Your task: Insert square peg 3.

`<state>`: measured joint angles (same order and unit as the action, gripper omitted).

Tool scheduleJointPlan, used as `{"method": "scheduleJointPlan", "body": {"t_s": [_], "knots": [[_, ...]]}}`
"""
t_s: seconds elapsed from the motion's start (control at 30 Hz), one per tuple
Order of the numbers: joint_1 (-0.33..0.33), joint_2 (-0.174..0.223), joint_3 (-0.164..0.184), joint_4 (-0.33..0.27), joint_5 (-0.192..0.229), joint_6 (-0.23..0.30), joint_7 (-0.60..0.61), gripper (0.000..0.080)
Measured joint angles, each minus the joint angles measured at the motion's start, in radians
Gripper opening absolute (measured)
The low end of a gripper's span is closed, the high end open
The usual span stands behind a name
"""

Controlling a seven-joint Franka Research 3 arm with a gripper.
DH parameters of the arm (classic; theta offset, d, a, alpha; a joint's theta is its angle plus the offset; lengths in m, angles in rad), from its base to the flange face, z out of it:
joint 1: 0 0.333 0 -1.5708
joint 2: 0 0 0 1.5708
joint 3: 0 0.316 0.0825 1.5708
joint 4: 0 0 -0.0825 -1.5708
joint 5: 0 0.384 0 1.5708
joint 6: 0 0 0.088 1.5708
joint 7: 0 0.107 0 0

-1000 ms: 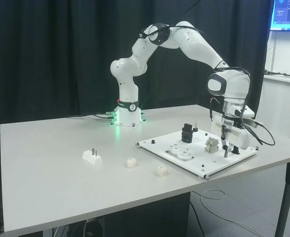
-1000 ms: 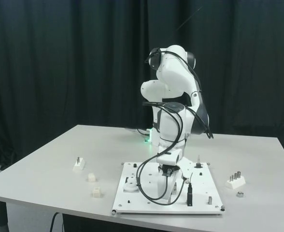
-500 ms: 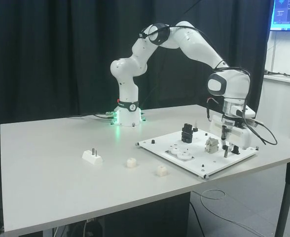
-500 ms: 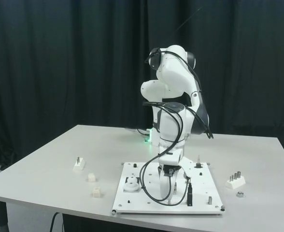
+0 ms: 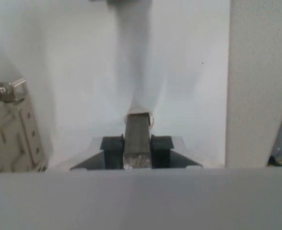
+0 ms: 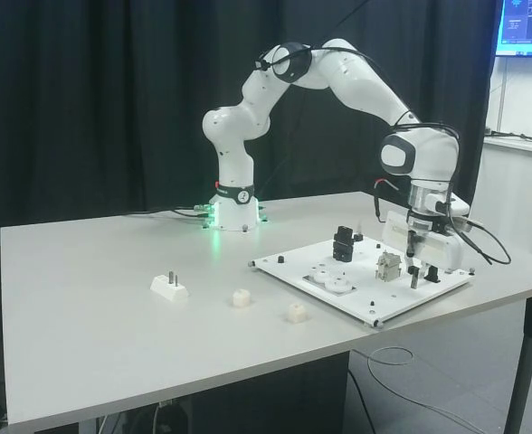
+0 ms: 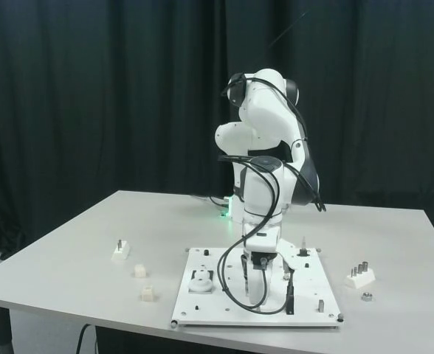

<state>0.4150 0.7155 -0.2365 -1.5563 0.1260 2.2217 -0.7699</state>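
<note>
White board (image 6: pixel 356 287), one square peg (image 5: pixel 136 143) clamped in jaws, two small white blocks (image 6: pixel 240 297).

White arm, white board, grey table, black curtain.

We see a white arm (image 6: pixel 356 81) with black joint bands, and a green glow at its base (image 6: pixel 234 215). The board (image 6: pixel 284 268) is white and plain, the table (image 6: pixel 85 316) plain grey, the curtain (image 7: pixel 91 96) black. In the wrist view the peg (image 5: pixel 136 140) is grey between black fingers (image 5: pixel 111 149). The holder (image 7: pixel 359 278) and the blocks (image 6: pixel 240 297) are white; the cables (image 7: pixel 235 284) black.
</note>
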Motion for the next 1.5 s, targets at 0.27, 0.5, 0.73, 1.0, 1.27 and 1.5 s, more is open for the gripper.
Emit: {"method": "scheduleJointPlan", "body": {"t_s": [0.27, 0.5, 0.73, 1.0, 1.27, 1.5], "knots": [[0.000, 0.000, 0.002, 0.001, 0.002, 0.002, -0.011, 0.0115], [0.000, 0.000, 0.002, 0.001, 0.004, 0.010, 0.023, 0.0115], [-0.003, 0.002, 0.001, -0.001, 0.004, 0.025, 0.044, 0.0115], [-0.009, 0.001, 0.000, -0.001, 0.002, 0.024, 0.041, 0.0115], [-0.009, -0.003, 0.000, -0.001, 0.002, 0.000, 0.032, 0.0115], [-0.007, -0.003, 0.005, -0.002, 0.002, -0.013, 0.030, 0.0115]]}}
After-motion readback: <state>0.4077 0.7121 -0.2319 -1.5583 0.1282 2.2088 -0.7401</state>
